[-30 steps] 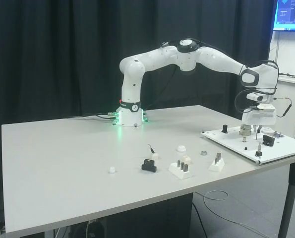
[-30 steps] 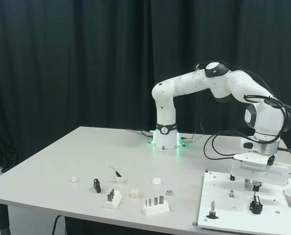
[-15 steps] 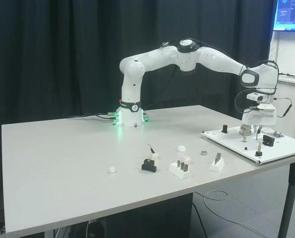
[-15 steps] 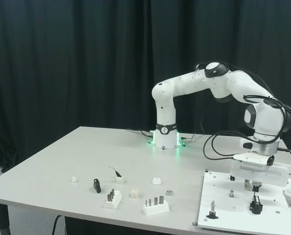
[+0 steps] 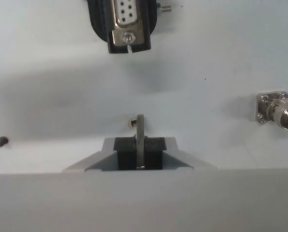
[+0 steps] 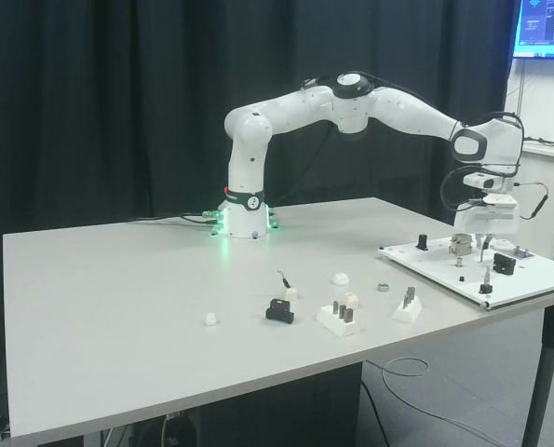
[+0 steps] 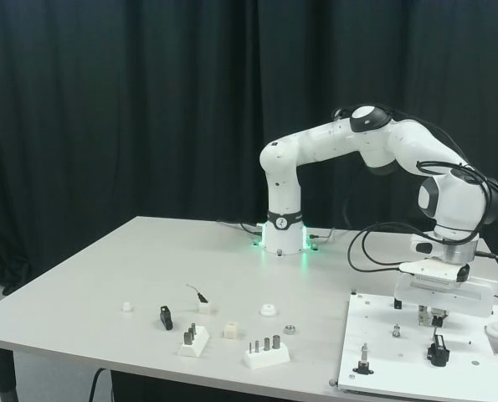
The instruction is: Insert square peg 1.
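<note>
1. The thin grey metal square peg (image 5: 140, 140) stands upright, pinched between the two fingers of the white gripper (image 5: 140, 166), its lower tip at a small hole in the white assembly board (image 5: 206, 58).
2. The gripper (image 7: 431, 316) hangs low over that board (image 7: 382, 368), fingers pressed on the peg.
3. Just beyond the fingertips on the board sits a black-framed grey multi-pin connector socket (image 5: 128, 24).
4. Off to one side of the gripper, a grey metal threaded coaxial fitting (image 5: 278, 109) is bolted to the board.
5. Well away from the gripper, on the grey table (image 6: 118, 307), stand white peg holder blocks (image 6: 338, 318).
</note>
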Motion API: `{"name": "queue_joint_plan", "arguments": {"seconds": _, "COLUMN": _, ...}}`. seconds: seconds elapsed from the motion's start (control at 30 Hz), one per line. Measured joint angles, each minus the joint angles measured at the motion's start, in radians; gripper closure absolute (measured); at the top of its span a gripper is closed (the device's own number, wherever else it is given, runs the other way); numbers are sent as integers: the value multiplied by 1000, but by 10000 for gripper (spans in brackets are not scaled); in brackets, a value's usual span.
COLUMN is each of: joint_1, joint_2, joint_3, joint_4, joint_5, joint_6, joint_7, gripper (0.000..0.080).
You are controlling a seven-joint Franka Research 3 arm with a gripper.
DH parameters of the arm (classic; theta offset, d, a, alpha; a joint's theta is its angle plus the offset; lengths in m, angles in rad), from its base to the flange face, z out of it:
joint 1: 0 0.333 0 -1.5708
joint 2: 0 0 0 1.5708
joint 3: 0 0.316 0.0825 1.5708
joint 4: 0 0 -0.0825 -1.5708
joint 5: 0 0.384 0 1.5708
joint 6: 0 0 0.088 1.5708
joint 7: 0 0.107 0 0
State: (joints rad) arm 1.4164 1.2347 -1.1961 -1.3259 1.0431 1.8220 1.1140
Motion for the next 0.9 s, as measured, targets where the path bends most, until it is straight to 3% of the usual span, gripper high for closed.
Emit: {"name": "queue_joint_plan", "arguments": {"seconds": 0.9, "joint_1": 5, "joint_2": 0, "joint_3": 6, "joint_4": 2, "joint_5": 0, "joint_6": -8, "joint_7": 0, "gripper": 773}}
